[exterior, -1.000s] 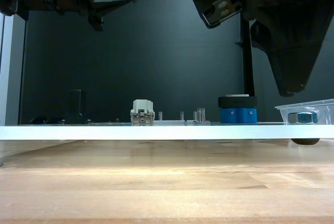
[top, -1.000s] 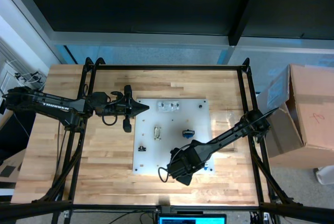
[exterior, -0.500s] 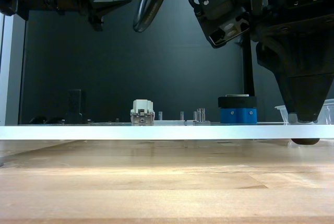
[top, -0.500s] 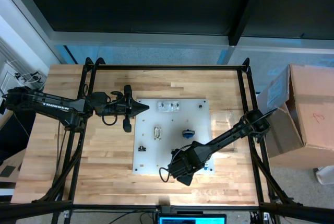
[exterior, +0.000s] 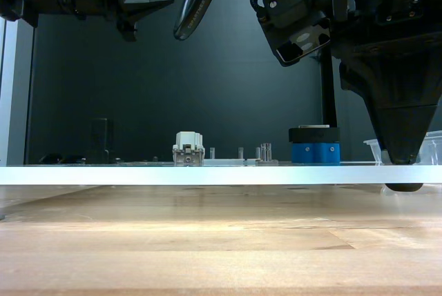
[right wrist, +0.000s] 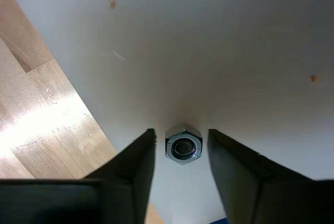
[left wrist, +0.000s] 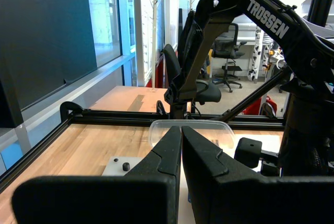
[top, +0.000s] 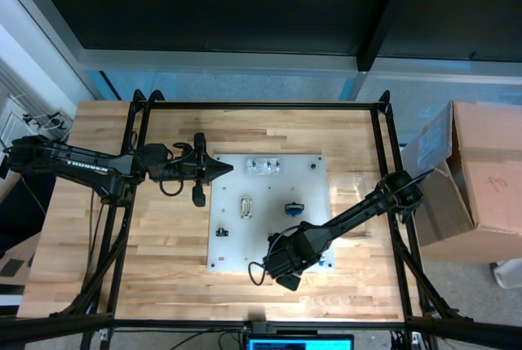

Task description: Unfasten the M12 nut and place it in the container

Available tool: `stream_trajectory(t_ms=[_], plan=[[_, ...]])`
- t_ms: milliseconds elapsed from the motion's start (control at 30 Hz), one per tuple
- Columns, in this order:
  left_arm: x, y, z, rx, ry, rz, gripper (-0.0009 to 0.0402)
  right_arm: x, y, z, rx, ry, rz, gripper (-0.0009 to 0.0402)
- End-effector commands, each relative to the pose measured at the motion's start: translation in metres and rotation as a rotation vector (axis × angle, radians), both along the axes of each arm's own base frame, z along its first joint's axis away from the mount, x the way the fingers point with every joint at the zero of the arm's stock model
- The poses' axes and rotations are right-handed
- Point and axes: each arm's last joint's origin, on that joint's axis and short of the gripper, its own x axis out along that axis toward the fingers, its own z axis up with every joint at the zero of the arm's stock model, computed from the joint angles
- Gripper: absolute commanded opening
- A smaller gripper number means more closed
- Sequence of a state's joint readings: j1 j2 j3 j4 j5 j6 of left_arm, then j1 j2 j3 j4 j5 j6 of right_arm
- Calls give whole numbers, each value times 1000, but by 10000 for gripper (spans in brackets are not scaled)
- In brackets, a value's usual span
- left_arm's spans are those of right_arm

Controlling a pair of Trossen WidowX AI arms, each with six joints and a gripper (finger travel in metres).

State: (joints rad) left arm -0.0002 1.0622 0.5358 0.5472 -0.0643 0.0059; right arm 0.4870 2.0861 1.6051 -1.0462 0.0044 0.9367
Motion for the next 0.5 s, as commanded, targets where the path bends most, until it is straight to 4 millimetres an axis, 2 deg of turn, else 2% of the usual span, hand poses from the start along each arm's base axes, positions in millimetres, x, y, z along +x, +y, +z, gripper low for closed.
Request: stream_trajectory(t_ms=[33,333,500], plan=[[0,0,0,0,0,0,0,0,0,-1,-5,3,3,72],[0,0,0,0,0,0,0,0,0,0,-5,1,61,0],[0,0,0,0,0,0,0,0,-1,1,-13,-6,282,7]])
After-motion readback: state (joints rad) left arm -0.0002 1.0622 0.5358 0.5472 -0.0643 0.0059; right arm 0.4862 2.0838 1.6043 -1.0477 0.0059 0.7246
